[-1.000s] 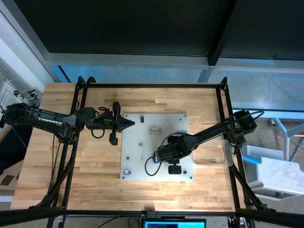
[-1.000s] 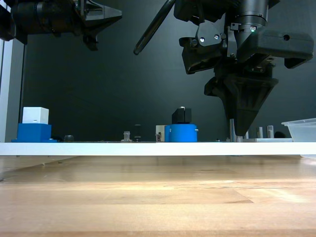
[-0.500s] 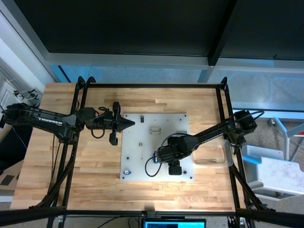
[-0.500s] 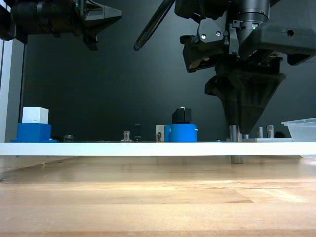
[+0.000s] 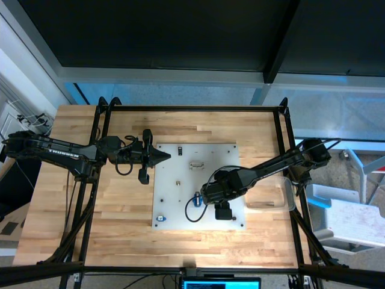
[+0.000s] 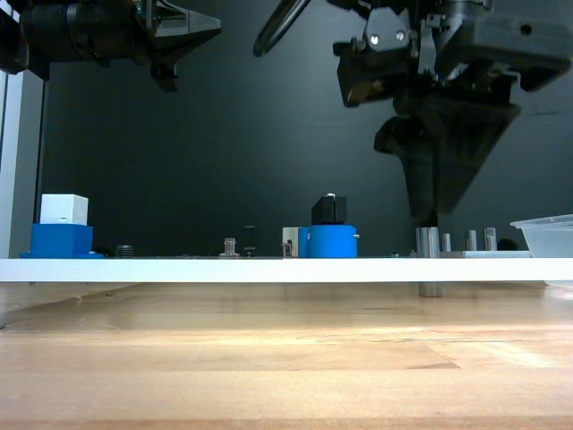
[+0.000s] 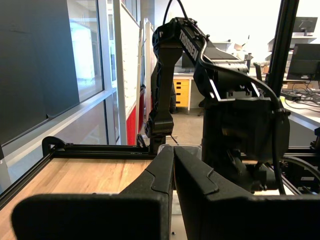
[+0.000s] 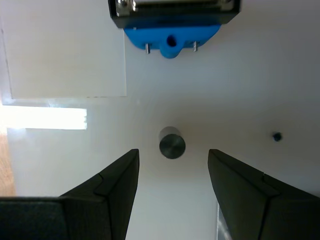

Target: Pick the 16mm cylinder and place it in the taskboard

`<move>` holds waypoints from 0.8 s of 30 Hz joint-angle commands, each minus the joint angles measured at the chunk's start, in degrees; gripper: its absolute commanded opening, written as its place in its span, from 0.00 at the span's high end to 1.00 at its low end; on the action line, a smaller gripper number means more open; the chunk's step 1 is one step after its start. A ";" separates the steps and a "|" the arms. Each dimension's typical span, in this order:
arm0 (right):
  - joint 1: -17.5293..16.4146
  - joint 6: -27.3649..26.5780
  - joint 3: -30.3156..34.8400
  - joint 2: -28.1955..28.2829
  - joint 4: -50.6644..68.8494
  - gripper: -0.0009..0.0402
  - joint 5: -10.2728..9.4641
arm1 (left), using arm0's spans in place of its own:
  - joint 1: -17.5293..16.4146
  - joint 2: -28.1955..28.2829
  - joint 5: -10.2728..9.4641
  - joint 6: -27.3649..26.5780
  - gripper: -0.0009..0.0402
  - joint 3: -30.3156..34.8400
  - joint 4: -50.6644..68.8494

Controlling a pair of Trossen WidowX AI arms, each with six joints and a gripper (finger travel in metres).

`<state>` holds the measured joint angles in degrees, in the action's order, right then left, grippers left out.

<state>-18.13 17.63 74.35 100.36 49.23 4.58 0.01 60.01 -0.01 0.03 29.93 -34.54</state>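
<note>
Compared with half a second ago, the right gripper (image 6: 428, 219) has lifted. Its tips were then down around the 16mm cylinder (image 8: 172, 144); now they hang just above the peg's top and apart from it. A second ago the peg was held low at the plate with nothing showing beneath. Now it stands upright in a hole of the taskboard (image 5: 174, 205), and the low view shows its lower end poking out under the white plate.

The right arm reaches in from 3 o'clock with its wrist bent so that the gripper points straight down, just toward 4 o'clock of the board's middle. Its jaws are spread wide on either side of the peg and hold nothing.

The left gripper (image 5: 165, 155) has not moved. It hangs high over the board's 10 o'clock edge, level and pointing toward 3 o'clock, with its jaws pressed together and empty.
</note>
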 commanded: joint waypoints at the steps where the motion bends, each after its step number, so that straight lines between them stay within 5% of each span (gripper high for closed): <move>1: 0.04 -0.13 0.04 -2.10 0.59 0.53 0.42 | 0.00 0.00 0.00 0.02 0.98 0.02 0.00; 24: 0.13 -0.11 0.04 -12.17 4.50 0.56 0.46 | -0.02 0.00 0.00 0.02 0.98 0.02 0.00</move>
<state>-17.98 17.43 74.37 88.23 53.65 4.99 0.01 60.01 -0.01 0.03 29.95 -34.54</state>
